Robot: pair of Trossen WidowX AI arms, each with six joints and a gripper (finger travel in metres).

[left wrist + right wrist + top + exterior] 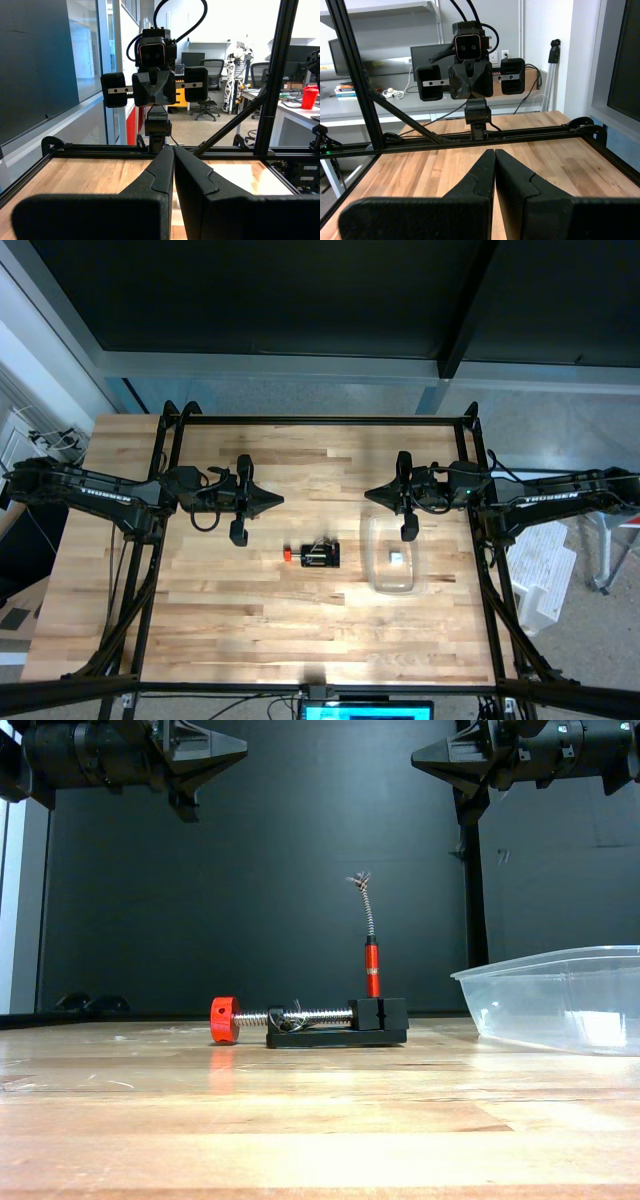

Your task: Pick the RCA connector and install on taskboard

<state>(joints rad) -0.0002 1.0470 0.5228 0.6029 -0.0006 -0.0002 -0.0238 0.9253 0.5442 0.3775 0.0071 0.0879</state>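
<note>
Starting with the RCA connector: you cannot pick it out with any certainty in these views. Judged location is inside the clear tray [378,585], below and just ahead of the right gripper [368,495]. Only a small white piece [397,557] shows plainly there, so confirm before you descend.

Handling, judged: very light, rigid and metal-shelled, so likely slippery and apt to roll or flick away. Take it across the body with the fingertips alone and leave the mating end free. A gentle squeeze should do.

Taskboard [322,556]: lies flat on the table [250,630], below the gap between the two grippers and apart from the tray. Its red knob [287,554] is on the end toward the left gripper [278,502]. The low view shows an upright red post [371,970] at the other end, topped by a coiled wire [364,905] that bends over.

Left gripper: raised well above the table, fingers pressed together on nothing, tip aimed at its opposite.

Right gripper: likewise raised, fingers together, carrying nothing.

Hidden or unclear:
- You cannot read which fitting on the taskboard receives the connector.
- The tray wall glares in the low view and masks its contents.
- Both wrist views look level across at the opposite arm and show neither tray nor taskboard.
</note>
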